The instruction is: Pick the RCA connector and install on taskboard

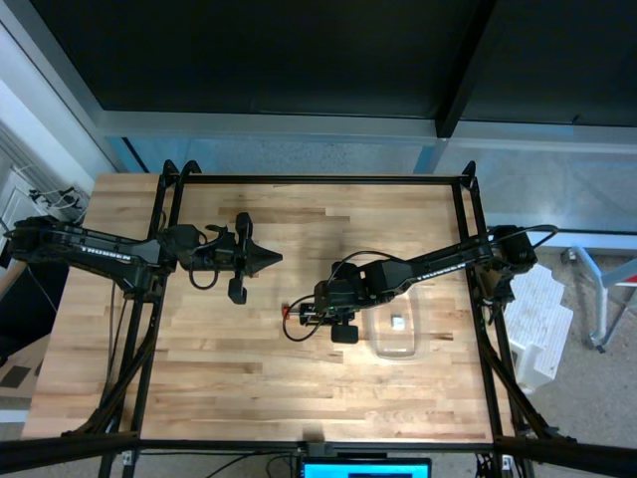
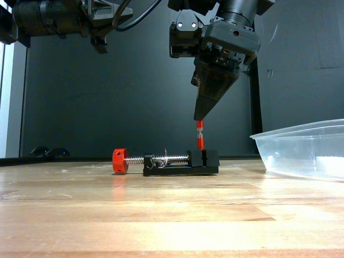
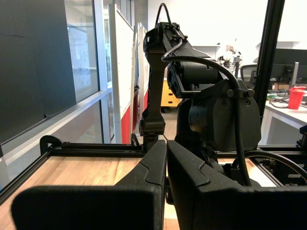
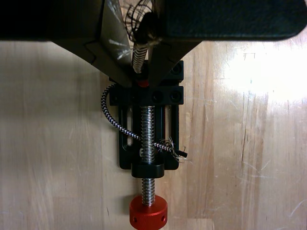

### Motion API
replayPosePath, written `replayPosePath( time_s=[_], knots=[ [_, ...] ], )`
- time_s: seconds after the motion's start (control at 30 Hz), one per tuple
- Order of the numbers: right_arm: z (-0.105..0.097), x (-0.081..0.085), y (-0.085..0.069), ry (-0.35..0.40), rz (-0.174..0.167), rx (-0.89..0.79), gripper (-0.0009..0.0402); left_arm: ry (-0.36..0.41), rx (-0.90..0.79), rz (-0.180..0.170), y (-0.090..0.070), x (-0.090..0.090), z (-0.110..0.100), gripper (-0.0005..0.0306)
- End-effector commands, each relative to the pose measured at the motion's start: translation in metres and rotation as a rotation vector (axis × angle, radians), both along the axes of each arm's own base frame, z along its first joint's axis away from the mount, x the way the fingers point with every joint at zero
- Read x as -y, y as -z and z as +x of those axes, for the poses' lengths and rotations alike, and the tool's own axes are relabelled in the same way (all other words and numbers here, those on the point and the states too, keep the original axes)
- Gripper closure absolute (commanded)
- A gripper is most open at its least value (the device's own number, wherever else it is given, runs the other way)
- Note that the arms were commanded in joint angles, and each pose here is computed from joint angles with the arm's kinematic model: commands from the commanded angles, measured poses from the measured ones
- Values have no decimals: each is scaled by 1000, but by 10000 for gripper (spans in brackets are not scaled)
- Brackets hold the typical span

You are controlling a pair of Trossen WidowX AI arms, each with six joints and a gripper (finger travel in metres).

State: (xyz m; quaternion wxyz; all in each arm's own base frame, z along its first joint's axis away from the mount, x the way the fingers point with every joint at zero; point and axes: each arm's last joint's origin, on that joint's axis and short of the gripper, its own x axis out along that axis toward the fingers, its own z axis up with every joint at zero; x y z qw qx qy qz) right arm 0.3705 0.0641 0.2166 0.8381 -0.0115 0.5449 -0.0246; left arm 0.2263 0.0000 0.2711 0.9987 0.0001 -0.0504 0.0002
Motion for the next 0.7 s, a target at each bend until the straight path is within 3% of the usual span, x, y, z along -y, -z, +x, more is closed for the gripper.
replayPosePath(
  time_s=[0.03,0.7],
  knots=[
    [0,0,2,-2,5,-1,393,0,0,0,0,0,0,300],
    [-3,0,12,-12,9,-8,393,0,0,0,0,0,0,300]
  ],
)
